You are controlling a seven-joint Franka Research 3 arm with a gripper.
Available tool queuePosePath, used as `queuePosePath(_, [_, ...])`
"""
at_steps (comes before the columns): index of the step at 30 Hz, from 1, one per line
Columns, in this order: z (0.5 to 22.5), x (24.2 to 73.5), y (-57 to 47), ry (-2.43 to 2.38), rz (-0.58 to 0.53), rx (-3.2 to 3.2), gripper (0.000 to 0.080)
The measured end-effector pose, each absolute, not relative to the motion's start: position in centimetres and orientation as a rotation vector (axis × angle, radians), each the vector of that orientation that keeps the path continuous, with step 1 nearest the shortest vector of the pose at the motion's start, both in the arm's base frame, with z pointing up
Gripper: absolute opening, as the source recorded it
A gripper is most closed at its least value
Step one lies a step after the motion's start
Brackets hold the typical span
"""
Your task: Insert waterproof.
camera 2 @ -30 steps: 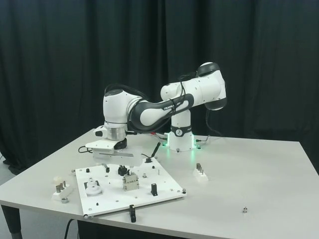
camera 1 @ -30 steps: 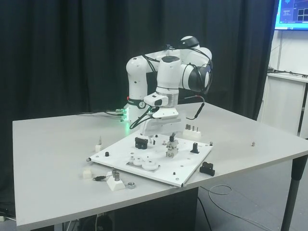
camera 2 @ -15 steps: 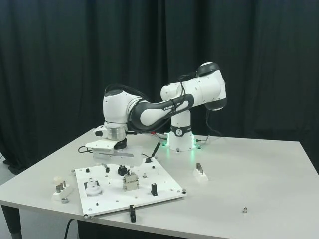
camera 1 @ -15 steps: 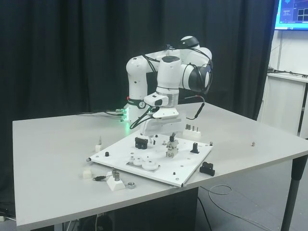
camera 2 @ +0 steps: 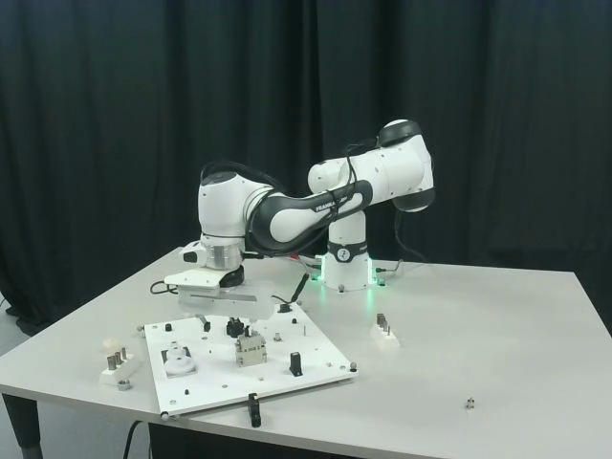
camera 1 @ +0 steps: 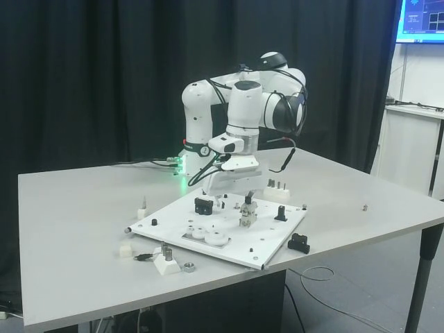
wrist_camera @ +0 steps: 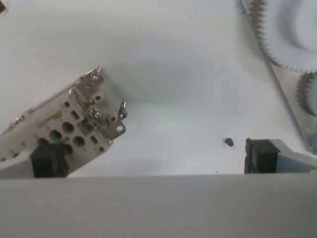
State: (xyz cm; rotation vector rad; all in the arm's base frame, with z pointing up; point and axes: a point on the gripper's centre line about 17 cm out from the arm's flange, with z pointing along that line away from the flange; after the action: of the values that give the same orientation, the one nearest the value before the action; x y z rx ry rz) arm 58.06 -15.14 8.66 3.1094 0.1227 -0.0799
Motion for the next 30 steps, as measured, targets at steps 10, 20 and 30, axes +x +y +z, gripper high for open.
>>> queuePosePath(10, [8.61, 57.95, -15.18, 0.119, -0.087, 3.116, 0.08])
queuePosePath(20, [8.54, 57.82, -15.12, 0.114, -0.097, 3.126, 0.08])
queuePosePath(30, [8.51, 57.8, -15.11, 0.113, -0.099, 3.13, 0.08])
